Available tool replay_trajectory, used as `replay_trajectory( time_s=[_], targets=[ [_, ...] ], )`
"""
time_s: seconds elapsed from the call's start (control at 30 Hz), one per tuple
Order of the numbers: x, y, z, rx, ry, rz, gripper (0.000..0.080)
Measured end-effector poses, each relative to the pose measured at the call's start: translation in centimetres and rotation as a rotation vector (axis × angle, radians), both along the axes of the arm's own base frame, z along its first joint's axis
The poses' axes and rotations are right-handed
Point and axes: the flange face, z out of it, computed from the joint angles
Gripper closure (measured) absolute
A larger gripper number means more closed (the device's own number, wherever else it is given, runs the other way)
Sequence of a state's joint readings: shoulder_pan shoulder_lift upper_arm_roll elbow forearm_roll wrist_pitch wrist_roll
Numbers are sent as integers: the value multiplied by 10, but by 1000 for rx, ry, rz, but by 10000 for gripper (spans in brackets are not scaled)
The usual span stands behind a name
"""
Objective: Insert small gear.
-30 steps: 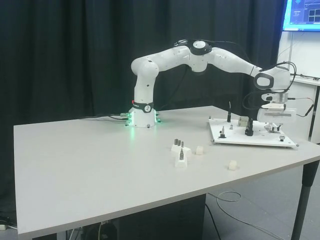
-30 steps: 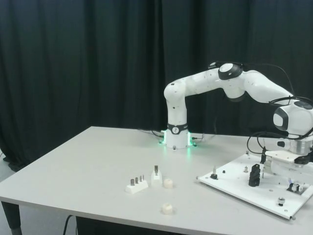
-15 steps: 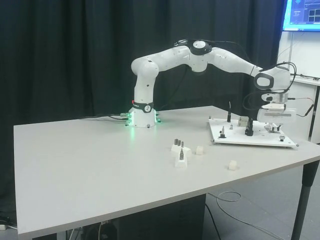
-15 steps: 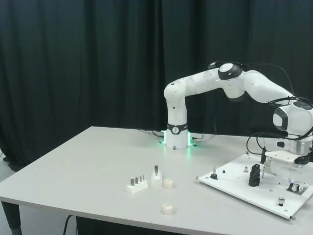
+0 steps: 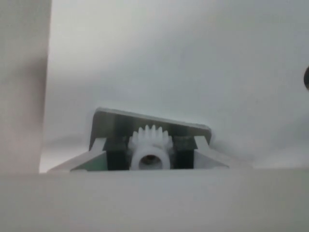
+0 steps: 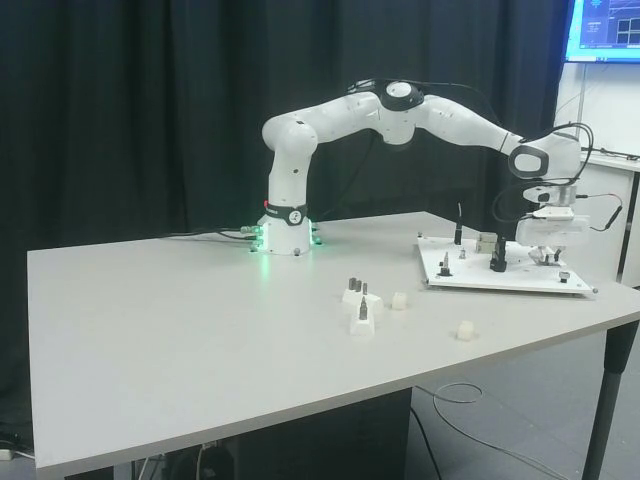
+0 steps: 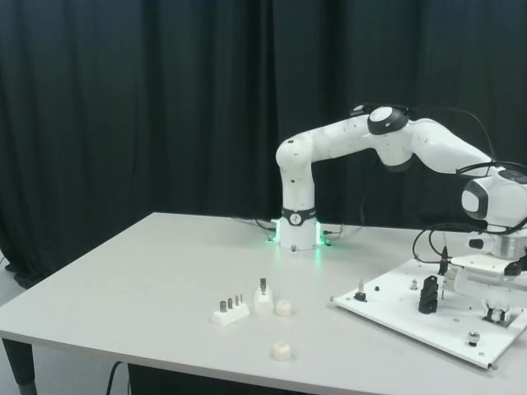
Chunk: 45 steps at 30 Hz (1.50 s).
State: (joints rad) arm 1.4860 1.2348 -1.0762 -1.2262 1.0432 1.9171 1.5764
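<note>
A small white gear [image 5: 150, 146] with a centre hole sits between my black finger pads [image 5: 116, 153], and my gripper [image 5: 150, 159] is shut on it. Behind the gear in the wrist view is a grey metal plate [image 5: 145, 121] over a white surface. In the room views my gripper [image 6: 548, 252] [image 7: 496, 311] hangs low over the far end of the white assembly board [image 6: 480, 277] [image 7: 412, 317], fingers pointing down. The gear itself is too small to make out in the room views.
On the board stand a black fixture [image 6: 497, 262] [image 7: 427, 295] and a few short pegs. On the grey table lie white peg holders [image 6: 360, 302] [image 7: 230, 311] and two small white pieces [image 6: 465, 329] [image 7: 282, 350]. The arm's base [image 6: 283, 235] glows green.
My hand has sunk a little toward the white board and shifted slightly along it. Nothing else on the table has moved.
</note>
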Motion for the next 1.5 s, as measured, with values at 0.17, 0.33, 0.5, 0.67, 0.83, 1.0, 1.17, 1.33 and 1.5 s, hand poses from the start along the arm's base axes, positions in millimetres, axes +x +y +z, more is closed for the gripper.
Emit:
replay_trajectory(
  time_s=[0.17, 0.33, 0.5, 0.67, 0.83, 1.0, 1.17, 1.33, 1.5],
  targets=[
    [-2, 3, 0, -26, -13, 74, 604],
    [-3, 5, 0, -43, -22, 127, 604],
    [-4, 6, 0, -51, -26, 151, 604],
    [-4, 6, 0, -49, -26, 133, 604],
    [-4, 6, 0, -44, -27, 56, 604],
    [-3, 6, 0, -36, -26, -21, 604],
    [-2, 4, 0, -23, -18, -82, 604],
    [1, 2, 0, -7, -3, -154, 604],
    [3, 0, 0, 8, 12, -223, 604]
  ],
)
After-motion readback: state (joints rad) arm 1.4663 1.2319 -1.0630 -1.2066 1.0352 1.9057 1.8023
